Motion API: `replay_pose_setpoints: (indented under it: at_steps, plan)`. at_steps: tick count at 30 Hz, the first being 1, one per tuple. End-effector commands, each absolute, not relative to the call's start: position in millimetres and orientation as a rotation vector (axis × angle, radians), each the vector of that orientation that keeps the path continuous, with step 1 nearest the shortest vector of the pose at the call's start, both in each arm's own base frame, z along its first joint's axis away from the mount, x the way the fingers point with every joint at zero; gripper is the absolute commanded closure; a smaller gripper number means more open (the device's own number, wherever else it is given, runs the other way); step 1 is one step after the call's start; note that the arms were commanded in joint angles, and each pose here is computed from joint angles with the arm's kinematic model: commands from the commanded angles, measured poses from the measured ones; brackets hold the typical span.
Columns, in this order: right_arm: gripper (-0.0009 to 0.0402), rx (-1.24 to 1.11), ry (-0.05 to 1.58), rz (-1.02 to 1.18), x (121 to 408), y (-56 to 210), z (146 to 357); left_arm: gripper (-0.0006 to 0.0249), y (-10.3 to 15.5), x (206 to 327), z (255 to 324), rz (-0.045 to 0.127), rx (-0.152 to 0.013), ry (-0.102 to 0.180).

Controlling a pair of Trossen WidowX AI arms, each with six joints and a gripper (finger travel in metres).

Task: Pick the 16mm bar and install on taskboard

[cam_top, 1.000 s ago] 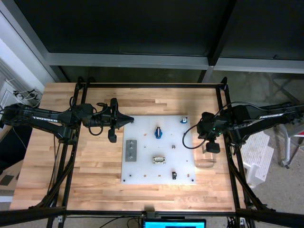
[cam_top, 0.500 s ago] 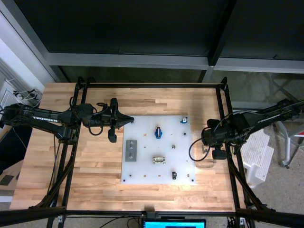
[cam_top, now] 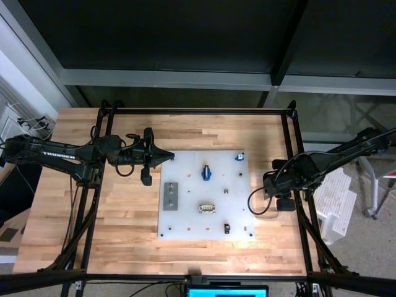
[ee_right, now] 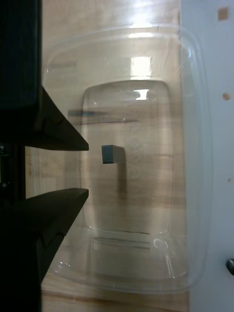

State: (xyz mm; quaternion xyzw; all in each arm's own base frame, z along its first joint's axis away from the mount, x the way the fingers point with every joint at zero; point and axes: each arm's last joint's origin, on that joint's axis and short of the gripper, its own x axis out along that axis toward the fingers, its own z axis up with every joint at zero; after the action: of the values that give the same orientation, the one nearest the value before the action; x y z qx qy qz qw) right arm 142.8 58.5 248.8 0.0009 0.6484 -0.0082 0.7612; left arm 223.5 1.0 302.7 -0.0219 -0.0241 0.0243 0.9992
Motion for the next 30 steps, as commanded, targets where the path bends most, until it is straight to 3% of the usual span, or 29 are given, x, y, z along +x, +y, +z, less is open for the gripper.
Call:
replay_pose_setpoints:
  at_steps: [1,15,30]
  plan:
    - [0.0256,-0.014,1.400,-0.017,144.3,61.1,242.2,0.0243,1.1,223.6,302.7,0.049,-0.043,-0.048]
    - [0.0181,-0.037,1.403,0.003,145.0,66.1,213.7,0.0243,1.1,223.6,302.7,0.049,-0.043,-0.049]
    - [0.0178,-0.054,1.423,-0.003,148.9,69.6,191.7,0.0243,1.0,223.6,302.7,0.049,-0.043,-0.048]
